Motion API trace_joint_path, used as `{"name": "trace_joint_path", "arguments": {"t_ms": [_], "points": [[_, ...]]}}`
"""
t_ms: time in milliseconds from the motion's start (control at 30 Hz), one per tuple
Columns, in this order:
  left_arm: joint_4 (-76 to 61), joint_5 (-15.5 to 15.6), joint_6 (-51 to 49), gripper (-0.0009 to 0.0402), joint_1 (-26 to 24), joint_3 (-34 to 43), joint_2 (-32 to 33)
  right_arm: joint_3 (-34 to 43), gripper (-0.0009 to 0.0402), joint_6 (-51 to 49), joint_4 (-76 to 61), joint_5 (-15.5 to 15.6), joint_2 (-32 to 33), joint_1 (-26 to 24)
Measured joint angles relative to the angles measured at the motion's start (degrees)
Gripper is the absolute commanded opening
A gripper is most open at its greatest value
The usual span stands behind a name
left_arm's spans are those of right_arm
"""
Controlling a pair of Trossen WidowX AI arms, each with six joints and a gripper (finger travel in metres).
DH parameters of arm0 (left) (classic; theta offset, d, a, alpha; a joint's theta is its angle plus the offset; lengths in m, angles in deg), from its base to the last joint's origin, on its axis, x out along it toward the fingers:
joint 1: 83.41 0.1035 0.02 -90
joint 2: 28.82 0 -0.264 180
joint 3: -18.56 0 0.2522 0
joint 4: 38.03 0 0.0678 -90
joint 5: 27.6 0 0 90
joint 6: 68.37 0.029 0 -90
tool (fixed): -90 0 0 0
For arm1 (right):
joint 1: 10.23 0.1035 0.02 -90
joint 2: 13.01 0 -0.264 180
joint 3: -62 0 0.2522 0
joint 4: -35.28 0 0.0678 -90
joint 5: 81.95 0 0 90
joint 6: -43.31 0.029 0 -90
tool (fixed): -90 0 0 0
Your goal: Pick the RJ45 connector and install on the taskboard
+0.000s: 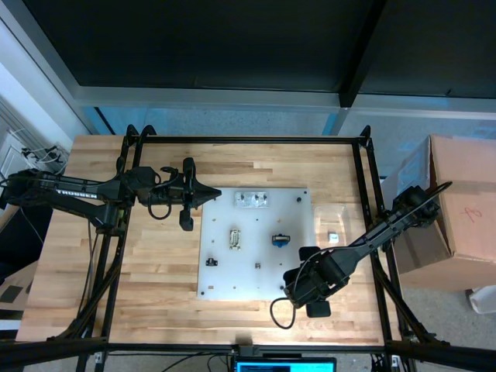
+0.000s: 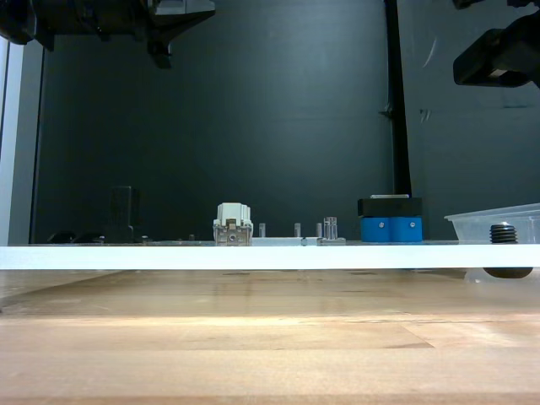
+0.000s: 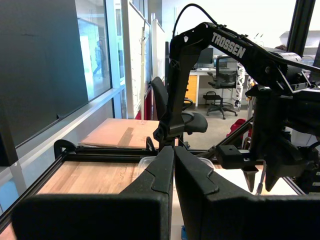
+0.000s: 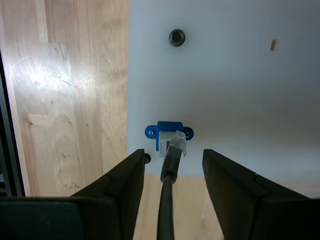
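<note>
I'm seeing left claw hovering pressed together by the taskboard's far-left corner | right claw hanging spread above its near edge | RJ45 connector sitting unheld in blue seat

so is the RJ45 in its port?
In: RJ45 connector sits in the blue port; depth cannot tell. Right gripper open over it; left gripper shut, by the board's far-left corner.

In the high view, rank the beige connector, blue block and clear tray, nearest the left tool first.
From the left tool:
1. Beige connector, on the board's left half.
2. Blue block, right of the board's centre.
3. Clear tray, beyond the board's right edge.
</note>
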Motion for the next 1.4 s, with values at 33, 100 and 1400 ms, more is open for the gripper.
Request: {"name": "trace_joint_path", "arguments": {"t_ms": [33,100,1400], "points": [[0.02,0.00,0.00,0.0000,0.00,0.02,0.00,0.17,0.0185,0.13,-0.04,-0.04,0.00,-0.02],[0.00,0.00,0.02,0.0000,0.00,0.02,-0.02,0.42,0.0191,0.72,-0.17,-0.17,-0.04,-0.02],[0.02,-0.02,0.00,0.0000,0.00,0.02,-0.02,5.29,0.0192,-20.79,2.38,-3.48,4.76,-3.67]]}}
